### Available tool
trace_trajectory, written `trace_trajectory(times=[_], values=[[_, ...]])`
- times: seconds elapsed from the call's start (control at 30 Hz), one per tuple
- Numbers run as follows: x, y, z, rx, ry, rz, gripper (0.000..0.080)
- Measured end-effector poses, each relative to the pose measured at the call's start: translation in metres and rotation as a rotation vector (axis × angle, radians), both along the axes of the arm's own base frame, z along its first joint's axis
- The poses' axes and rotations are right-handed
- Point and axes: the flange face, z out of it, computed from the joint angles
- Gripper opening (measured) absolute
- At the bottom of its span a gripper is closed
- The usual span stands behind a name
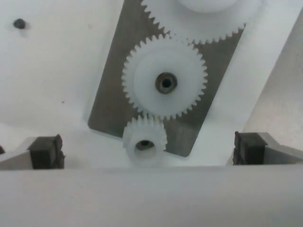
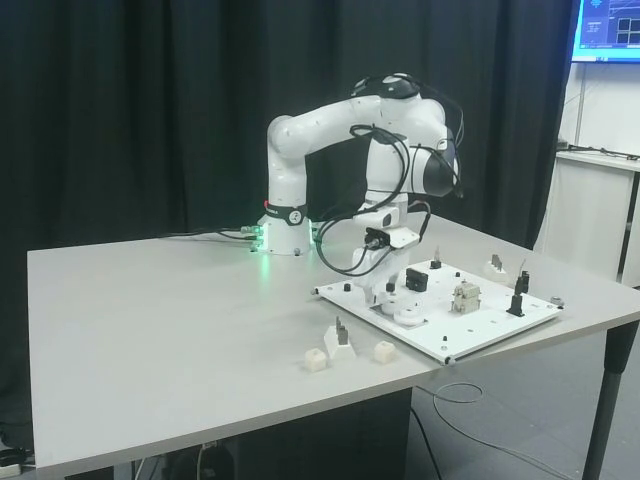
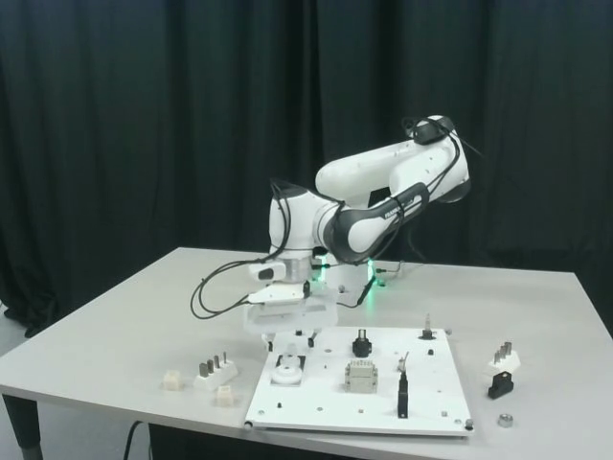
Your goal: Insert small gear.
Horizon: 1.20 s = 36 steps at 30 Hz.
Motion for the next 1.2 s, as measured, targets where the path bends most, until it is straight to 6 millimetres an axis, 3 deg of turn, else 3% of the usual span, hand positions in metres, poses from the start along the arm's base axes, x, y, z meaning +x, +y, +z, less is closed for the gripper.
trace_trajectory(times=[0.4,0.43,0.73,0.77,0.9,0.93,1.2], values=[[0.0001,0.0018,-0.0075,-0.005,-0.009,0.012,0.0800],[0.0001,0.0017,-0.0074,-0.007,-0.010,0.012,0.0678],[0.0005,0.0014,-0.0070,-0.010,-0.013,0.012,0.0678],[0.0005,0.0014,-0.0070,-0.010,-0.013,0.012,0.0322],[0.0003,0.0031,-0.0073,-0.004,-0.010,0.014,0.0322],[0.0002,0.0030,-0.0073,-0.004,-0.010,0.014,0.0195],[0.0002,0.0025,-0.0074,0.000,-0.010,-0.022,0.0197]])
